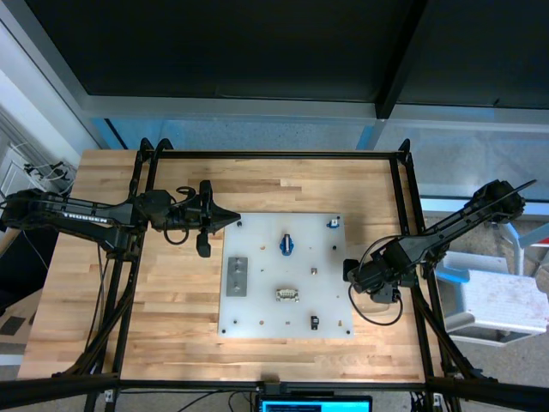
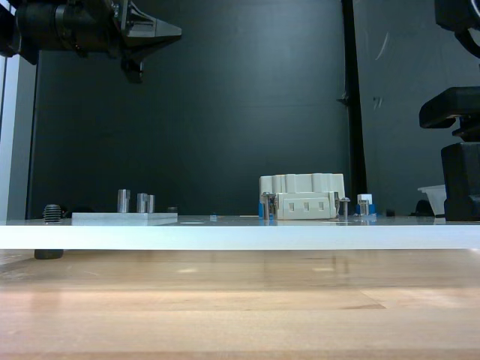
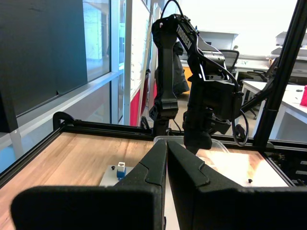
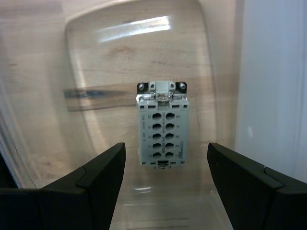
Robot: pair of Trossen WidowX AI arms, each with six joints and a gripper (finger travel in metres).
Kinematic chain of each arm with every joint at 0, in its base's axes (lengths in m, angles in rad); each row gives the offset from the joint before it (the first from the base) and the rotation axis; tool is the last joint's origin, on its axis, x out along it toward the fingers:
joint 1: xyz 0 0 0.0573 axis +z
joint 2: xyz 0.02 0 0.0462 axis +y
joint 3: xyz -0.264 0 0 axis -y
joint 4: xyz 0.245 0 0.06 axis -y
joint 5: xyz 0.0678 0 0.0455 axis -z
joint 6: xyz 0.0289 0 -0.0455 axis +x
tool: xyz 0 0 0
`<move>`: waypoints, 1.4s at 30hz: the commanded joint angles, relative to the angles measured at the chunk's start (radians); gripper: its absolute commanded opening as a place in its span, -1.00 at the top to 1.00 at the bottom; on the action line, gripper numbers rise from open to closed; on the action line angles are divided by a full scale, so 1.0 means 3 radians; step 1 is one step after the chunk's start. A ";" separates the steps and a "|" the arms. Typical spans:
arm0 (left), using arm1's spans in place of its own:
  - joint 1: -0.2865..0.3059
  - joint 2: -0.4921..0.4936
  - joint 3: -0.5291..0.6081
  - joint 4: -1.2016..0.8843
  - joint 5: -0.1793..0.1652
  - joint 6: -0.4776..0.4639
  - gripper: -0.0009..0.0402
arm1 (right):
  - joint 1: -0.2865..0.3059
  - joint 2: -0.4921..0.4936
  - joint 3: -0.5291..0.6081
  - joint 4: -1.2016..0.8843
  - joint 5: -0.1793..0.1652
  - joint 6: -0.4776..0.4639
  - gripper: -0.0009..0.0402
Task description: Pick the HAN10E connector and install in the HAN10E hub
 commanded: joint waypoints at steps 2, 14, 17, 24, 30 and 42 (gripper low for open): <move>0.0001 0.0001 0.0000 0.0001 0.0000 0.0000 0.96 | 0.0033 0.0046 -0.0028 0.0050 -0.0010 0.0001 -0.20; 0.0001 0.0001 0.0000 0.0001 0.0000 0.0000 0.96 | 0.0038 0.0113 -0.0153 0.0252 -0.0014 0.0003 -0.20; 0.0001 0.0001 0.0000 0.0001 0.0000 0.0000 0.96 | 0.0038 0.0113 -0.0211 0.0281 -0.0014 0.0006 -0.18; 0.0001 0.0001 0.0000 0.0001 0.0000 0.0000 0.96 | 0.0036 0.0113 -0.0257 0.0327 -0.0028 0.0065 -0.06; 0.0001 0.0001 0.0000 0.0001 0.0000 0.0000 0.96 | 0.0032 0.0113 -0.0309 0.0455 -0.0041 0.0065 0.09; 0.0001 0.0001 0.0000 0.0001 0.0000 0.0000 0.96 | 0.0028 0.0111 -0.0318 0.0464 -0.0036 0.0089 0.44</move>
